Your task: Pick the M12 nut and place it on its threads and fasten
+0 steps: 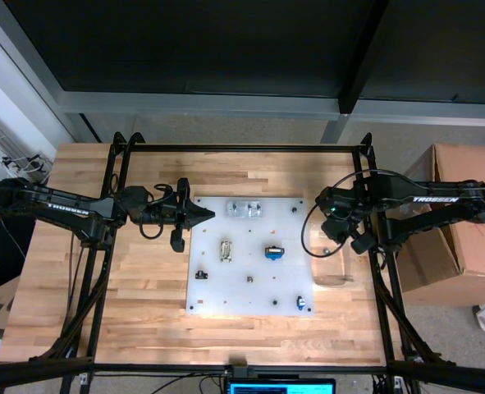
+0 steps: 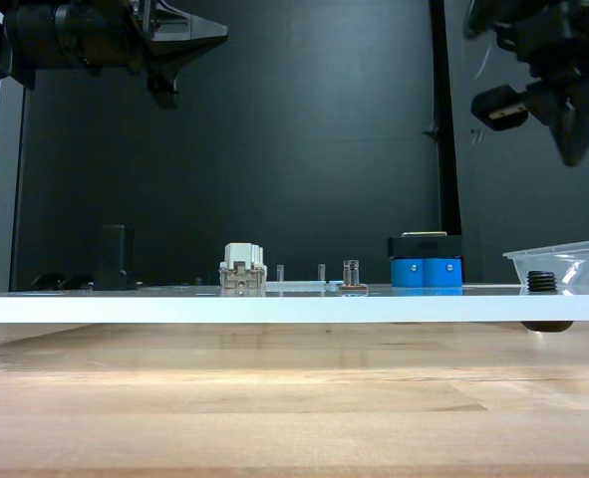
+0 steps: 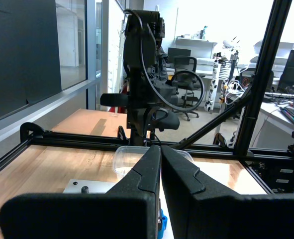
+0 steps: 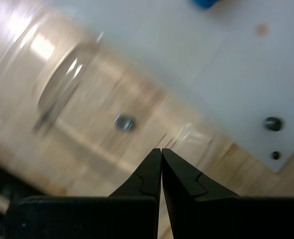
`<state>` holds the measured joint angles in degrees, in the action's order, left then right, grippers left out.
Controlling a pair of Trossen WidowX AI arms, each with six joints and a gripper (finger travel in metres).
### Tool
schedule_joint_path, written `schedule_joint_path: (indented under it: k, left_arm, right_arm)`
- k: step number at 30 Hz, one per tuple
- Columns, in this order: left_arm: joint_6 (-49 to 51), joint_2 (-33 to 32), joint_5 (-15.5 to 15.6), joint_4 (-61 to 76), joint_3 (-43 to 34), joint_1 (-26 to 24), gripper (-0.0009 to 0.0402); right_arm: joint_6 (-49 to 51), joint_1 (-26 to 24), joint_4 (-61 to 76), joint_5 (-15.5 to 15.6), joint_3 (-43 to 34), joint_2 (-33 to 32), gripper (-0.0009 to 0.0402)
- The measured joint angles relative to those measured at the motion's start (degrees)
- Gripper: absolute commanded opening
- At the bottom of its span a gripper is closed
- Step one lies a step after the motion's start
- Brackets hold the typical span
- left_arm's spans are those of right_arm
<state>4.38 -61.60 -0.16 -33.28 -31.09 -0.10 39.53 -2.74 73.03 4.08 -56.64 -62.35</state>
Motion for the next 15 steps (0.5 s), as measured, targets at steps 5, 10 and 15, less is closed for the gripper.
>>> schedule_joint_path:
  k: [5, 10, 15]
  left_arm:
    - [0.0, 0.0, 0.0, 0.0, 0.0, 0.0, 0.0]
    - [0.0, 0.0, 0.0, 0.0, 0.0, 0.0, 0.0]
    - [0.0, 0.0, 0.0, 0.0, 0.0, 0.0, 0.0]
  right_arm:
    - [7.6, 1.4, 3.0, 0.0, 0.0, -1.4, 0.0003]
    - [7.8, 3.7, 3.0, -0.2, 0.0, -2.4, 0.0036]
    - [7.7, 4.9, 3.0, -1.5, 0.8, -3.0, 0.0093]
